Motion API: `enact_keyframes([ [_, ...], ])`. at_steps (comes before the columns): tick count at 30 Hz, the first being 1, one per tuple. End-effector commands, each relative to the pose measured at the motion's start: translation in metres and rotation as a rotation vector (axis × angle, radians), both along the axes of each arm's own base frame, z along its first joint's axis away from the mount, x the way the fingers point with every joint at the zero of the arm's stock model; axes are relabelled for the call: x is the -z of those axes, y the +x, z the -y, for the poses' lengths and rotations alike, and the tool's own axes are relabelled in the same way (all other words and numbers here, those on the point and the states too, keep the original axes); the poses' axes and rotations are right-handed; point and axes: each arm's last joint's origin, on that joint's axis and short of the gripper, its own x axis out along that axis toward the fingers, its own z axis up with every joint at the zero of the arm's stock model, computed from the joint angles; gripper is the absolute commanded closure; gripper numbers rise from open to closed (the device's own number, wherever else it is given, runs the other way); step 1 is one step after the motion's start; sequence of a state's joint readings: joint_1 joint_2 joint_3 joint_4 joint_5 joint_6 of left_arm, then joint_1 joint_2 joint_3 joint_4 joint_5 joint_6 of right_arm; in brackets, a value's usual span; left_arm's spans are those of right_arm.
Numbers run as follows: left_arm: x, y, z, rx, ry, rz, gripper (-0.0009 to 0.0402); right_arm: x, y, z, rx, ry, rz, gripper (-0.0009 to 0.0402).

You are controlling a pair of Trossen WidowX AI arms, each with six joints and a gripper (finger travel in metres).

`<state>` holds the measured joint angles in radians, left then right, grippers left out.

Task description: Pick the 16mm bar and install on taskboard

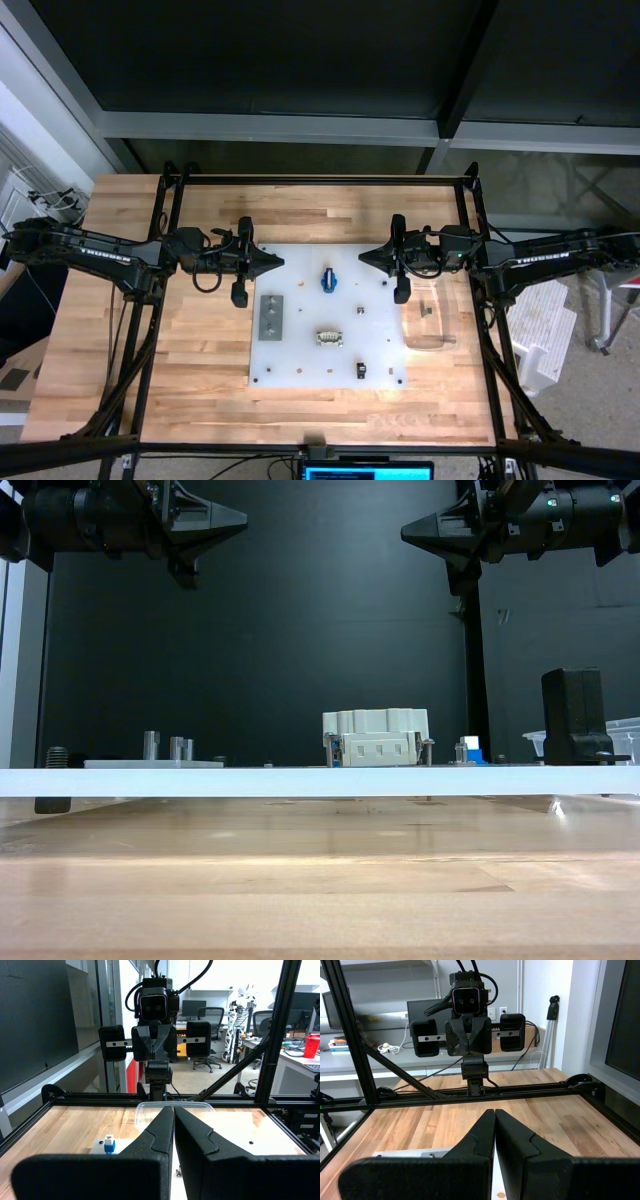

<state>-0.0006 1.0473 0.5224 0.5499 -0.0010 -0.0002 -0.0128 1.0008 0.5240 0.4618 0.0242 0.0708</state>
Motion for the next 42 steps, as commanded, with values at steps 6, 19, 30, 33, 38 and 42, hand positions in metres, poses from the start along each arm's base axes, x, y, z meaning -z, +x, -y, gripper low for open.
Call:
enact_keyframes([
  [6,0.000,0.000,0.000,0.000,0.000,0.001,0.0393,0.000,0.000,0.000,0.000,0.000,0.000,0.0393],
  [19,0.000,0.000,0.000,0.000,0.000,0.001,0.0393,-0.002,-0.001,-0.003,-0.028,0.036,-0.090,0.0393],
  [30,0.000,0.000,0.000,0.000,0.000,0.001,0.0393,-0.026,-0.007,-0.011,-0.057,0.023,-0.463,0.0393],
  [33,0.000,0.000,0.000,0.000,0.000,0.001,0.0393,-0.029,-0.012,-0.012,-0.058,0.022,-0.551,0.0393],
  [38,0.000,0.000,0.000,0.000,0.000,0.002,0.0393,-0.028,-0.021,-0.014,-0.067,0.015,-0.695,0.0393],
  [42,0.000,0.000,0.000,0.000,0.000,0.001,0.0393,-0.022,-0.030,-0.016,-0.073,0.005,-0.818,0.0393],
])
